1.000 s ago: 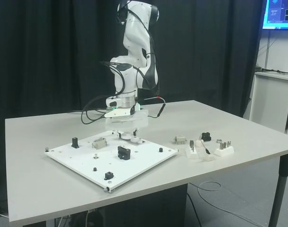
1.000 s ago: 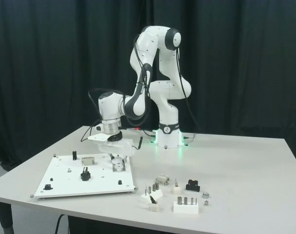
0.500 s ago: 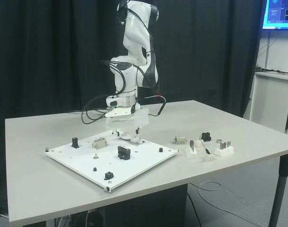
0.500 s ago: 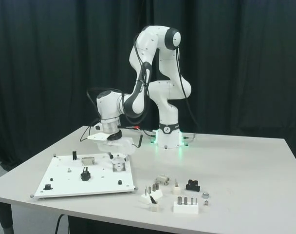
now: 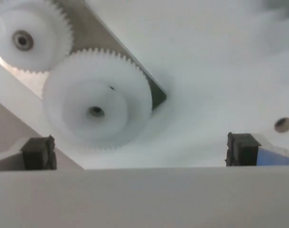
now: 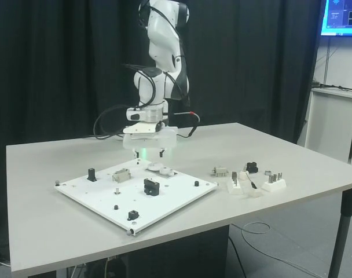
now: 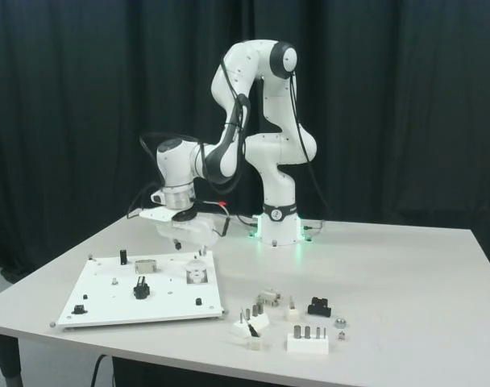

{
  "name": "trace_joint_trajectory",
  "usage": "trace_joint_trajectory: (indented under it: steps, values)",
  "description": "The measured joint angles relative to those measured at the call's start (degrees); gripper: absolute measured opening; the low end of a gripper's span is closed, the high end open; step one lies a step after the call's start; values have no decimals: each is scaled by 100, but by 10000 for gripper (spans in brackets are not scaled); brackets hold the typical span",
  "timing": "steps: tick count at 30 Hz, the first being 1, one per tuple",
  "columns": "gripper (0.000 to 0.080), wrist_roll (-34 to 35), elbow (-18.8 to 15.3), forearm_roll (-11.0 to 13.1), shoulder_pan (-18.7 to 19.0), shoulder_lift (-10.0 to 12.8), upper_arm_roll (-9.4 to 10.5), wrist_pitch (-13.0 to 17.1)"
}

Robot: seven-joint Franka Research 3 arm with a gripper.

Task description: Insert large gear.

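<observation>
Black curtains back the grey table (image 6: 60,231); on its white board (image 6: 164,202), the large gear (image 5: 97,111) meshes with a smaller gear (image 5: 28,38), empty jaws spread above.

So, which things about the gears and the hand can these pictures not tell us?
- Large gear, wrist view: blurred, so whether it sits fully down on its shaft is unclear.
- Smaller gear, wrist view: cut off by the picture's edge.
- Both room views: gears too small to judge meshing.
- Hand: empty above the board.
</observation>
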Motion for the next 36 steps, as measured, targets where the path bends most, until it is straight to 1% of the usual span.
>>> trace_joint_trajectory:
  steps: [4, 15, 24, 32, 36]
  values:
    - [800, 93, -2, -136, 0, -78, -21, -47]
    - [800, 160, -16, -220, 0, -81, -115, -1]
    - [800, 160, -53, -220, -1, 0, -176, 213]
    - [800, 160, -88, -201, -1, 118, -179, 445]
    - [800, 160, -116, -152, -1, 180, -178, 569]
